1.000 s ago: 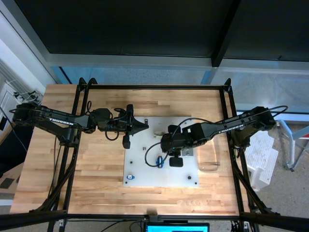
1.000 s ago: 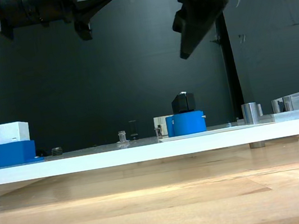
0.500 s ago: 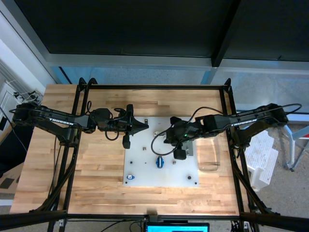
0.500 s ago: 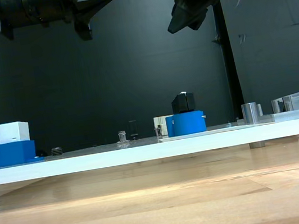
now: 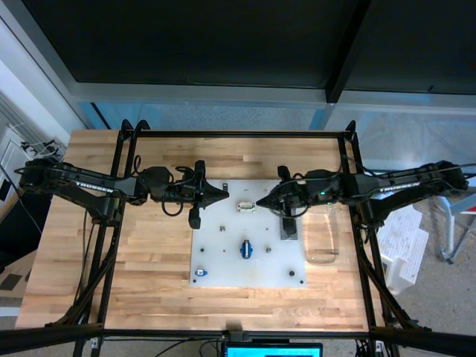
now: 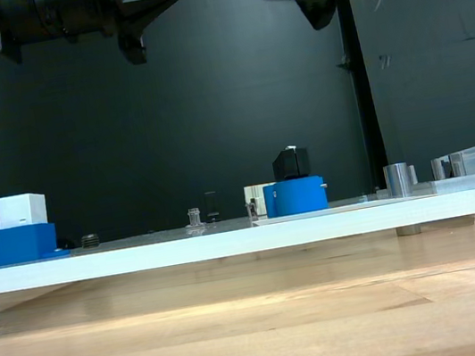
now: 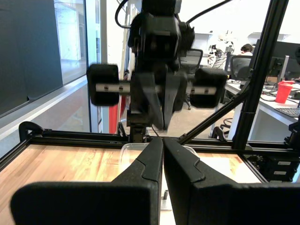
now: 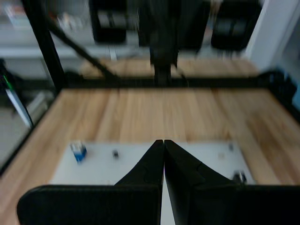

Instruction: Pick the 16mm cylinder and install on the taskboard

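The taskboard (image 5: 223,256) is a white square board in the middle of the table. The 16mm cylinder (image 5: 266,251) is a small silvery peg standing upright on the board just right of the blue knob (image 5: 246,249); the low view shows the cylinder (image 6: 398,180) free of both grippers. My right gripper (image 5: 262,202) hangs high over the board's far part, shut and empty, its fingers pressed together in the right wrist view (image 8: 163,141). My left gripper (image 5: 225,193) hovers shut above the board's far left corner.
A grey metal block (image 5: 288,229) lies on the board's right side. A clear plastic tray (image 5: 321,239) sits just right of the board. A blue-and-white fitting (image 5: 199,274) stands at the near left corner. A black frame (image 5: 238,134) surrounds the table.
My right gripper has risen and drawn back from above the blue knob toward the board's far right, tilting level. The left arm has not moved.
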Controlling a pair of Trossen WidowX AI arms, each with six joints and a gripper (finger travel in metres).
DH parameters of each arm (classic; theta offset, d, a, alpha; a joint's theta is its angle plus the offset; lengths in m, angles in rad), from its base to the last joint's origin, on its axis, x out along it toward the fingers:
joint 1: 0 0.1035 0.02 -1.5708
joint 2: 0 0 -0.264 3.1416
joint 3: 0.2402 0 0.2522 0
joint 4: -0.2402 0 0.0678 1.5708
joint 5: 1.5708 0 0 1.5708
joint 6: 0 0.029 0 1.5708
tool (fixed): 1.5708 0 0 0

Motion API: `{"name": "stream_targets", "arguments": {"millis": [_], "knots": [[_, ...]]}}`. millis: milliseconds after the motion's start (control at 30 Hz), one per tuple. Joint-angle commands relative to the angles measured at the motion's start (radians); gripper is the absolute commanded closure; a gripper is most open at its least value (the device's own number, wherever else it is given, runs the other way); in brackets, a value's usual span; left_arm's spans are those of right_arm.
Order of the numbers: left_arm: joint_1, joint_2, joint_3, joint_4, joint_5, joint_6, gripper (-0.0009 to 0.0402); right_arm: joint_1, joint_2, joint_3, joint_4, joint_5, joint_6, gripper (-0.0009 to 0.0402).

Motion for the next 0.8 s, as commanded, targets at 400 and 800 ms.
{"name": "stream_targets", "arguments": {"millis": [400,800], "knots": [[0.0,0.0,0.0,0.0,0.0,0.0,0.0393,-0.031,-0.099,-0.205,0.385,0.007,0.049,0.0393],[0.0,0.0,0.0,0.0,0.0,0.0,0.0393,-0.031,-0.104,-0.229,0.386,0.002,0.047,0.0393]]}}
